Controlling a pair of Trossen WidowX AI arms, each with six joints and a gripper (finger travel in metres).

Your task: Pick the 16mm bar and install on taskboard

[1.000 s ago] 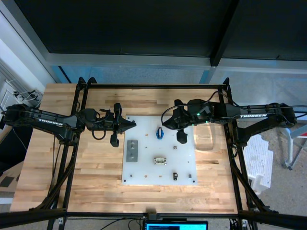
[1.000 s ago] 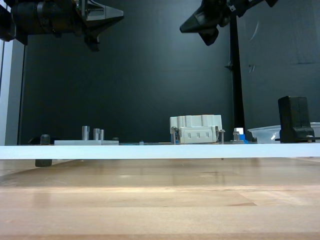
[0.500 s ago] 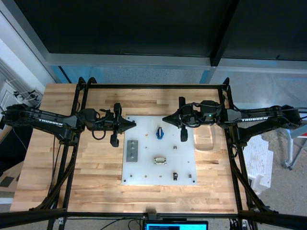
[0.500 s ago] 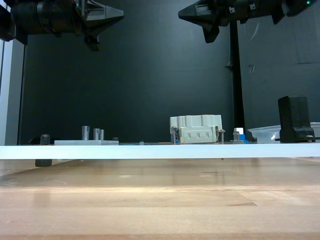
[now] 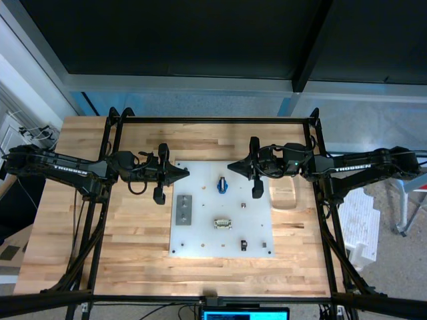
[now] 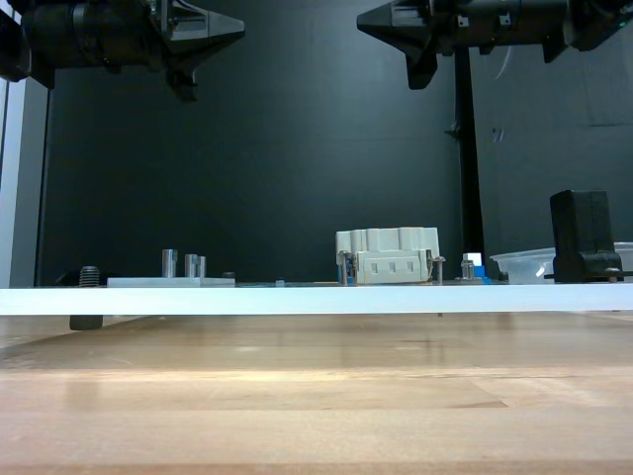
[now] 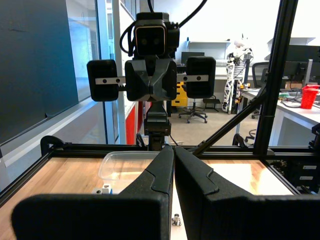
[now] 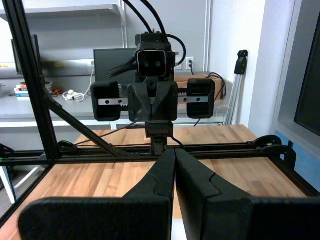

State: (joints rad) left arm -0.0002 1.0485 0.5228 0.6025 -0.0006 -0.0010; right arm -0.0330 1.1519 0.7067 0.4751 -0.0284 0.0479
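Soft, even light from overhead falls on the tabletop (image 5: 133,267), leaving only faint shadows, and the taskboard (image 5: 200,233) shows bright white without glare. In the low view my left hand (image 6: 237,30) and right hand (image 6: 364,17), both high up, are black shapes against a dark backdrop, and the nearest wood is blurred.

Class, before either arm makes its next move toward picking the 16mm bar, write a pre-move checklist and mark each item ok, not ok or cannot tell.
1. Left gripper high over the taskboard at its far left corner, carrying nothing: ok.
2. Right gripper high over the board's far side, carrying nothing: ok.
3. Fingers open for a pick: not ok, both grippers are shut.
4. Grippers apart from each other: ok, the tips face each other with a gap between.
5. 16mm bar located: cannot tell.
6. Board lying flat on the table: ok.
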